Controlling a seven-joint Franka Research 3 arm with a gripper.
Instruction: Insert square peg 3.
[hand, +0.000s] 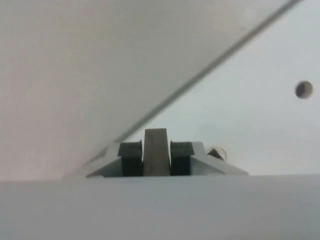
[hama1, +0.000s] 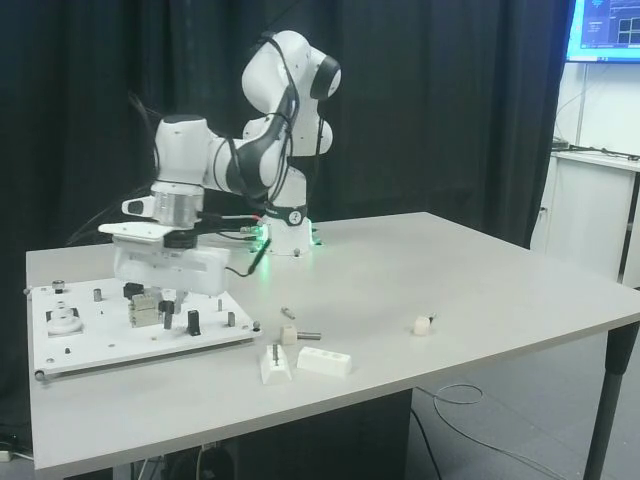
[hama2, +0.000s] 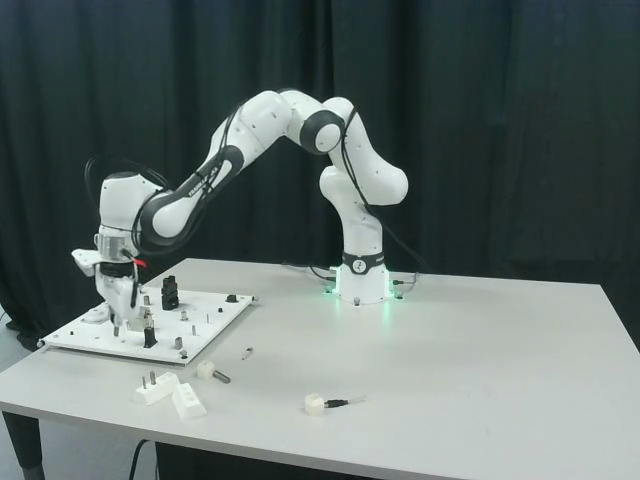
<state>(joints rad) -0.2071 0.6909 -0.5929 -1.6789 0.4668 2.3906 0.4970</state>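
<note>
The square peg (hand: 156, 152) sits right between the two black fingers (hand: 131, 157) of the gripper (hand: 156, 159). The fingers pinch it from both sides, and it stands straight up between them. In the wrist view the peg is over the white board (hand: 240, 100), close to the board's edge. A small round hole (hand: 303, 90) in the board lies well away from the peg.

The white arm (hama2: 260, 130) reaches far out from its base (hama2: 362, 285) to one end of the grey table (hama2: 480, 360). Its wrist points down over the white board (hama2: 215, 325), and the gripper (hama2: 118, 325) hangs low, just above it.

Small black parts (hama2: 170, 292) and thin pins (hama1: 230, 320) stand on the board all around the gripper. A round white part (hama1: 62, 322) sits near one end of the board.

Off the board, near the front of the table, lie two white blocks (hama1: 322, 361) side by side. A little white cube (hama1: 288, 335) with a pin is near them. Another small white piece (hama1: 422, 324) lies alone, well apart from the rest.
</note>
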